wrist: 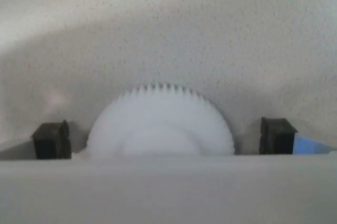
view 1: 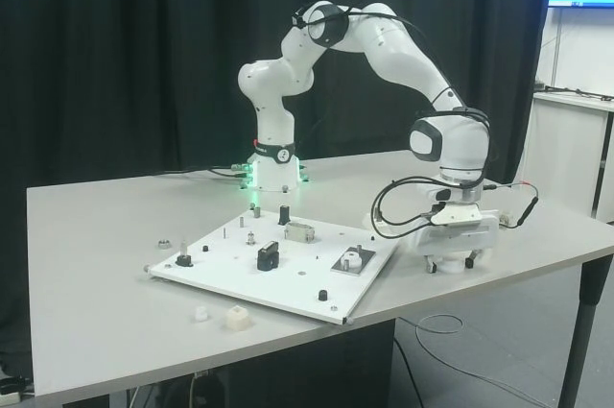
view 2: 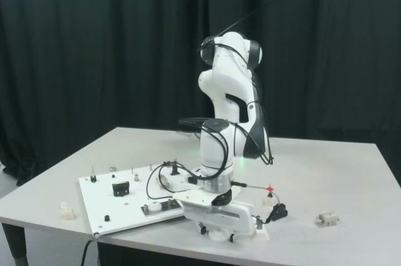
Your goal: Pick large gear.
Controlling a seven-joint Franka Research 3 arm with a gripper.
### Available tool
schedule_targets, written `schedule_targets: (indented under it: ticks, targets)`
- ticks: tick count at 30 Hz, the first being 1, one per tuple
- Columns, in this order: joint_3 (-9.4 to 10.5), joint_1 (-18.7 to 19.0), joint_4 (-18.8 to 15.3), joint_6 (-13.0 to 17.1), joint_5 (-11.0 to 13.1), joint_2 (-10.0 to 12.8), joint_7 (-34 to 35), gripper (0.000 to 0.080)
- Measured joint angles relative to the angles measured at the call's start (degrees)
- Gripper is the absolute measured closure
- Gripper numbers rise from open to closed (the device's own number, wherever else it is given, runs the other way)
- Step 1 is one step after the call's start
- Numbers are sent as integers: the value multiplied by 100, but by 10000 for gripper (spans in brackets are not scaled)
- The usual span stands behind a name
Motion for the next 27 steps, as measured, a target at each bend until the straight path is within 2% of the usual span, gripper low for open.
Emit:
schedule_targets:
  ticks: [6,7,11,12,21,27]
  targets:
    - [1,5,0,-2,0,0,0,3]
    - [1,5,0,-3,0,0,0,98]
    - [-1,4,3,-10,-1,0,0,98]
    - [-2,4,3,-11,-1,0,0,205]
    - [-3,4,28,-35,-2,0,0,205]
    - [-12,4,161,-212,-2,-10,0,204]
